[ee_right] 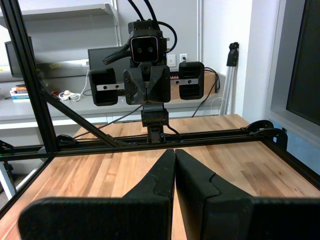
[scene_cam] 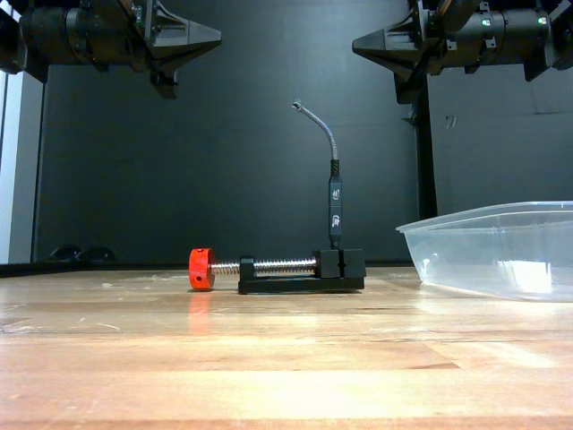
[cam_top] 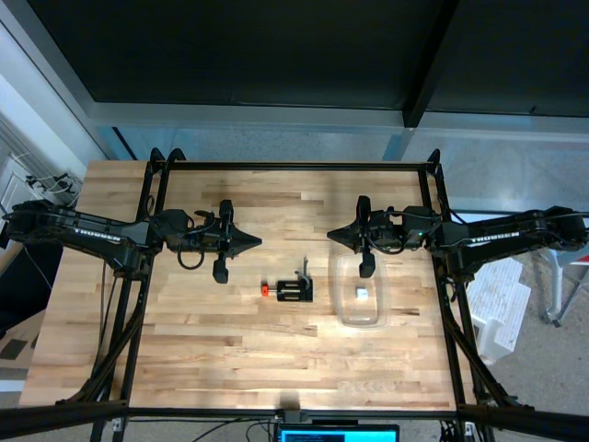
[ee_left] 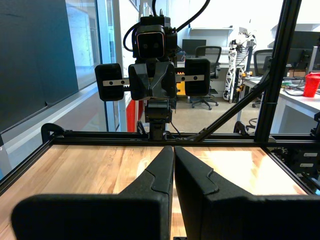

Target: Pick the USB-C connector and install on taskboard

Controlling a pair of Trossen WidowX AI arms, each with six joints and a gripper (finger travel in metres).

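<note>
The left arm [cam_top: 87, 230] and right arm [cam_top: 492, 235] stretch level inward, held high. The left gripper [cam_top: 256, 241] and right gripper [cam_top: 333, 238] face each other, well apart, each with its fingers pressed together.

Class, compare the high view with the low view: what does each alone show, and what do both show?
Only high: the small white piece inside the clear tray. Only low: the threaded screw and the pin's bent tip. Both: the taskboard, its red knob, the tray, the left tool aloft left of the taskboard and the right tool aloft right of it.
</note>
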